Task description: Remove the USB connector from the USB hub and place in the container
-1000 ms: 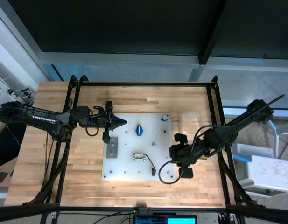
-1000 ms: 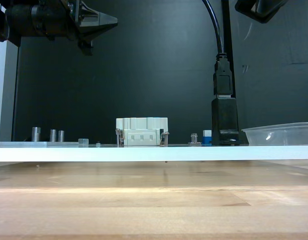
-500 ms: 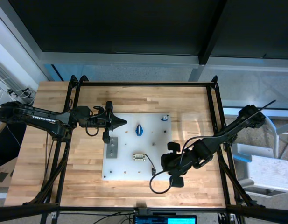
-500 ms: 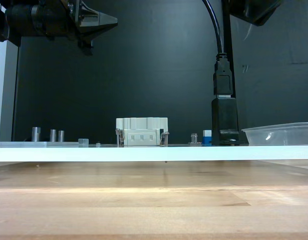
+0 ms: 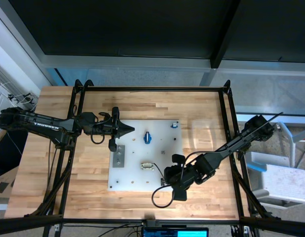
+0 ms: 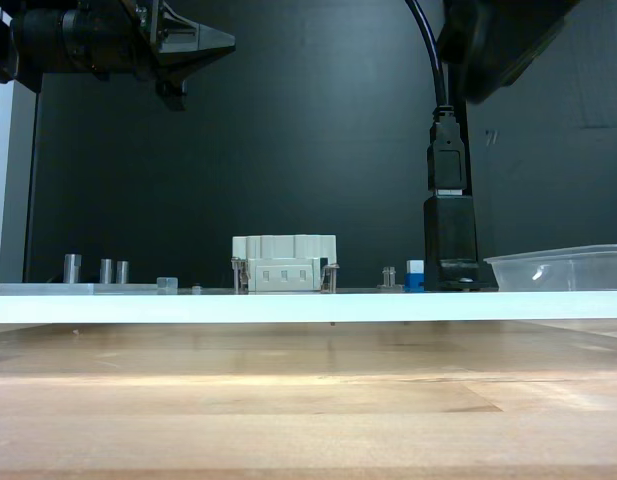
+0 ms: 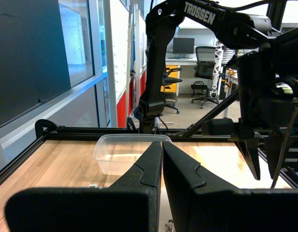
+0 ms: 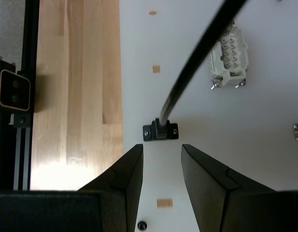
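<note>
Nearest the near edge, in the lower middle of the high view, the right tool [image 8: 161, 147] hangs above the tiny black square USB hub [image 8: 161, 131]. The hub sits on the flat white task board [image 5: 135, 182], which lies on the pale wooden worktop [image 5: 68, 187]. The tool's fingers are spread and pinch nothing. The thin black USB connector [image 6: 447, 165] stands plugged upright in the hub, and its cable rises past the tool.

Probable faults from this position:
- If the fingers descend too low, they are likely to close on the hub instead of the plug.
- A sideways pull, rather than one straight up, may jam the plug.
- A pinch on the thin cable alone may slip off it.

Just beyond the hub lies the silver-beige oblong connector [image 5: 147, 167], which the cable may brush on lift-out.

Farther back, at the board's upper left, the left tool [image 7: 162, 143] is raised with its fingers pressed together, holding nothing.

The clear plastic tub with rounded corners [image 7: 120, 151], the container, stands farthest and well apart from the hub. The dangling cable may catch its rim.

White lettering "TROSSEN" [image 7: 202, 13] reads on the right arm. No other writing is legible.
</note>
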Available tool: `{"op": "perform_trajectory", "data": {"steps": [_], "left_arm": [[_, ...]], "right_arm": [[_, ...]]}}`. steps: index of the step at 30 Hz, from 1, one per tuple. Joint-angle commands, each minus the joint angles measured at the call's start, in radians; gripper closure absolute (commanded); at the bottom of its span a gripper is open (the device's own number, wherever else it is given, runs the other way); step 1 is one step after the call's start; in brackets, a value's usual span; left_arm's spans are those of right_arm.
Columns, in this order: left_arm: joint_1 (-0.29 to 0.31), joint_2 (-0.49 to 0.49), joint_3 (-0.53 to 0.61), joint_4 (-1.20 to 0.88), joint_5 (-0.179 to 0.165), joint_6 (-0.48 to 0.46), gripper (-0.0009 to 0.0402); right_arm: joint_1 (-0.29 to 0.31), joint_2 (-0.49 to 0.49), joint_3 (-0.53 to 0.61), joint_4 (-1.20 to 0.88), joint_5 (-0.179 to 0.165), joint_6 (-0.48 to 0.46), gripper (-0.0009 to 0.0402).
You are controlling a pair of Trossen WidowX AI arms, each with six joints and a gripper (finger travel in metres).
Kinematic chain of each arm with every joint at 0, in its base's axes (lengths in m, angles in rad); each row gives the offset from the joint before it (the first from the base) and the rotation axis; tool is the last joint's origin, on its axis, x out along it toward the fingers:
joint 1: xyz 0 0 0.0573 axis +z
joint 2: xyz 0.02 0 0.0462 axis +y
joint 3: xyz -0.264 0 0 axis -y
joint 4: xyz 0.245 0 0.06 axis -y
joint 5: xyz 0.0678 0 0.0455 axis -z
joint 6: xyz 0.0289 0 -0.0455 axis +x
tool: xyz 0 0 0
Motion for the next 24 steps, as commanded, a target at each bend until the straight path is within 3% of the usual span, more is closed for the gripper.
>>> {"op": "perform_trajectory", "data": {"steps": [1, 7, 24], "left_arm": [[0.0, 0.0, 0.0, 0.0, 0.0, 0.0, 0.0392], [0.0, 0.0, 0.0, 0.0, 0.0, 0.0, 0.0392], [0.0, 0.0, 0.0, 0.0, 0.0, 0.0, 0.0392]], "right_arm": [[-0.001, 0.021, -0.002, 0.026, 0.008, -0.001, 0.0285], [-0.003, 0.049, -0.002, 0.055, 0.026, 0.0, 0.0285], [-0.018, 0.085, -0.002, 0.072, 0.025, 0.0, 0.0307]]}}
